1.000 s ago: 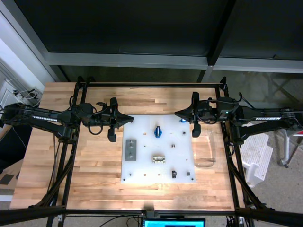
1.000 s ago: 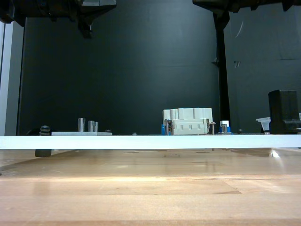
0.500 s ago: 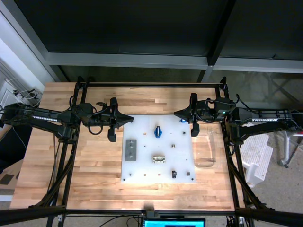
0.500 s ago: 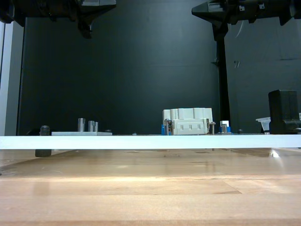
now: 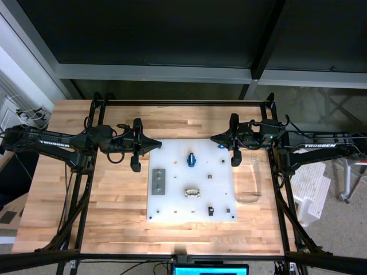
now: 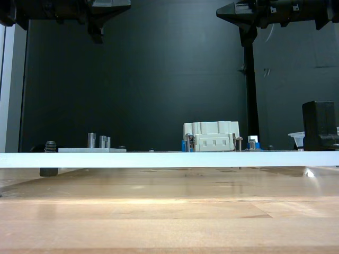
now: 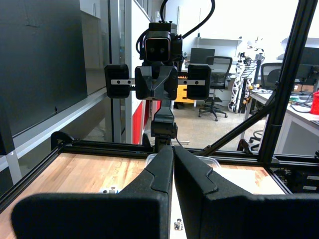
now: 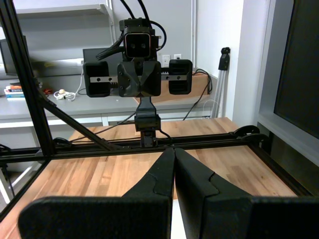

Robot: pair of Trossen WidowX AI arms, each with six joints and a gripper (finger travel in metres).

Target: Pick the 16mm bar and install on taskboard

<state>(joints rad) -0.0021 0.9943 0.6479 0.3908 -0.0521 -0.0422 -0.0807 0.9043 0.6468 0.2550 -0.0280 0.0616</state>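
The white taskboard (image 5: 172,200) lies mid-table. On its left part sits a grey block (image 5: 156,182) with short metal pegs (image 6: 91,139) standing upright in it. I cannot tell which piece is the 16mm bar; neither gripper holds anything. My left gripper (image 5: 157,145) hovers high over the board's far left corner, shut, fingers (image 7: 159,172) pressed together. My right gripper (image 5: 213,138) hovers high over the board's far right part, also shut, fingers (image 8: 162,172) touching. The two grippers point at each other, and each wrist view shows the opposite arm.
A blue knob (image 5: 191,159), a beige connector (image 5: 192,193) and small black parts (image 5: 210,211) sit on the board. A clear container (image 5: 248,184) stands just right of the board. A black frame (image 5: 183,103) rims the table.
The right arm has shifted slightly left and shows a little lower in the low view. The left arm has not moved.
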